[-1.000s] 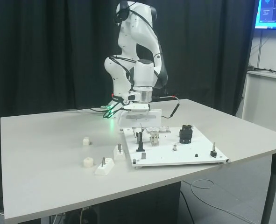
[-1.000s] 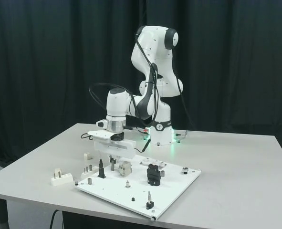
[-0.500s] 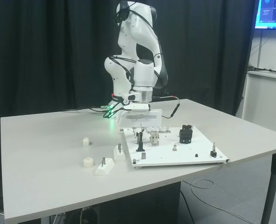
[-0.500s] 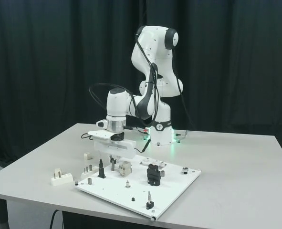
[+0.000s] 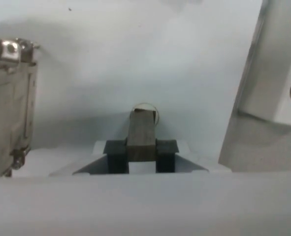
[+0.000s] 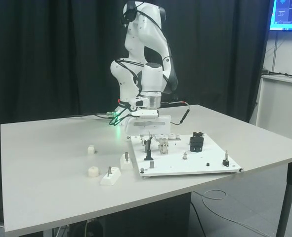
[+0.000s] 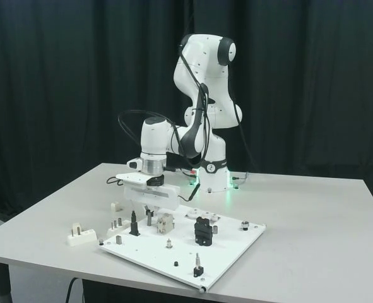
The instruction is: Insert square peg 3.
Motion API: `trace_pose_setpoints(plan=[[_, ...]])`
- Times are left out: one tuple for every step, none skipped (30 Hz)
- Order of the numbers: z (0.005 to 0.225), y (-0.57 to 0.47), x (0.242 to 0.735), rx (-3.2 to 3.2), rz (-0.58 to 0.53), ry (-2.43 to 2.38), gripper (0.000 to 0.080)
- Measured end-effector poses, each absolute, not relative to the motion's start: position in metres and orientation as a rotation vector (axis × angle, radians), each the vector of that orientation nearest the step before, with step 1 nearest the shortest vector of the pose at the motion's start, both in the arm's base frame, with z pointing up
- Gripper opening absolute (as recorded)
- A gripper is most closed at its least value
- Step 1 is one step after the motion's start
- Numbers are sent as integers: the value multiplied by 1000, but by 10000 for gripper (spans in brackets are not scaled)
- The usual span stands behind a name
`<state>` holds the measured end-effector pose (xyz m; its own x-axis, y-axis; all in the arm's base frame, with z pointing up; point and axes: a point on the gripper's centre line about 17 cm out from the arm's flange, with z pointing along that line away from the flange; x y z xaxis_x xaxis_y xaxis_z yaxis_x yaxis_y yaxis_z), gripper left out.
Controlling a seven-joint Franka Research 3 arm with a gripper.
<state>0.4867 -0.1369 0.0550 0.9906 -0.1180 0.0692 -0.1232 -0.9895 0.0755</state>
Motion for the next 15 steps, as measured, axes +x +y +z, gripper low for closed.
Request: trace_pose_setpoints(plan=[[55, -137, 487, 3055, 99, -179, 114], [55, -137, 487, 3055, 98, -173, 114], [55, -137, 487, 3055, 98, -167, 114], [55, -137, 487, 3056, 98, -163, 114], [55, -137, 487, 3056, 98, -160, 114], [55, -137, 487, 3056, 97, -159, 114], [55, -137, 487, 3056, 97, -158, 114], [55, -137, 487, 3056, 97, -158, 114], [55, -137, 487, 3056, 97, -158, 114], [55, -137, 487, 3056, 97, -158, 114], [55, -137, 487, 3056, 97, -158, 114], [55, -137, 487, 3056, 97, -160, 114], [55, -137, 487, 3057, 97, -163, 114], [55, -137, 487, 3059, 99, -171, 114], [55, -137, 487, 3061, 100, -182, 114]])
